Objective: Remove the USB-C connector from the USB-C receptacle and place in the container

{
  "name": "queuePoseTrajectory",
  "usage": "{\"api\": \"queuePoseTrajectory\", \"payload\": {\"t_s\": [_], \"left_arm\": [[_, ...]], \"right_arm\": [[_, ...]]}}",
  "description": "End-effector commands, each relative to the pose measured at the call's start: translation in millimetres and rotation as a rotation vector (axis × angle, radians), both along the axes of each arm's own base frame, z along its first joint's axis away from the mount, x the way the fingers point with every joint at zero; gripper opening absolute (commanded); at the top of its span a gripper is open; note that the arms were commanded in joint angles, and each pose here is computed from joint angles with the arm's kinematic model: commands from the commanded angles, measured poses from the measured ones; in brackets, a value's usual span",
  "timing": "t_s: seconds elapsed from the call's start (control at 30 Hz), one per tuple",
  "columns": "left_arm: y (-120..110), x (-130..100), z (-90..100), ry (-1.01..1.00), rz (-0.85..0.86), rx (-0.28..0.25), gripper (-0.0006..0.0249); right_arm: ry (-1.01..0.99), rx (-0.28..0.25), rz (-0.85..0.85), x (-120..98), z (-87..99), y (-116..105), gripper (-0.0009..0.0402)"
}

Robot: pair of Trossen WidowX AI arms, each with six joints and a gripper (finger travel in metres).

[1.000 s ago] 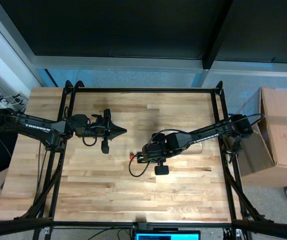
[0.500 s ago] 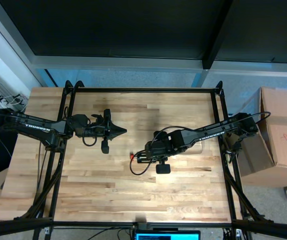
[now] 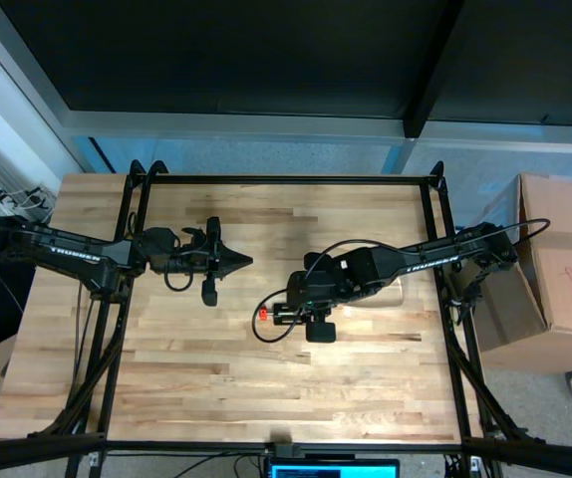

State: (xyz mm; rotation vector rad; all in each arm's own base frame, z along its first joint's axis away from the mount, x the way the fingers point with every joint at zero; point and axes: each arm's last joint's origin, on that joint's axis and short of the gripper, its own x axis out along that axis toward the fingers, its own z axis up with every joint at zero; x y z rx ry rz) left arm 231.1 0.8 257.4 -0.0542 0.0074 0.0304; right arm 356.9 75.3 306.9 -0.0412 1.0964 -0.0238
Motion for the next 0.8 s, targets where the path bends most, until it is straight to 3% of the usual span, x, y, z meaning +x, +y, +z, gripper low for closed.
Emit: {"api": "queuePoseTrajectory", "payload": {"t_s": [0.03, 0.8], "left_arm": [[0.1, 0.1, 0.0, 0.000, 0.000, 0.000, 0.0000], [0.1, 0.1, 0.1, 0.000, 0.000, 0.000, 0.0000]], "right_arm": [[-0.014, 0.003, 0.001, 0.9, 2.9, 0.9, 0.0000], [0.024, -0.006, 0.006, -6.9, -8.1, -0.4, 0.0000]]}}
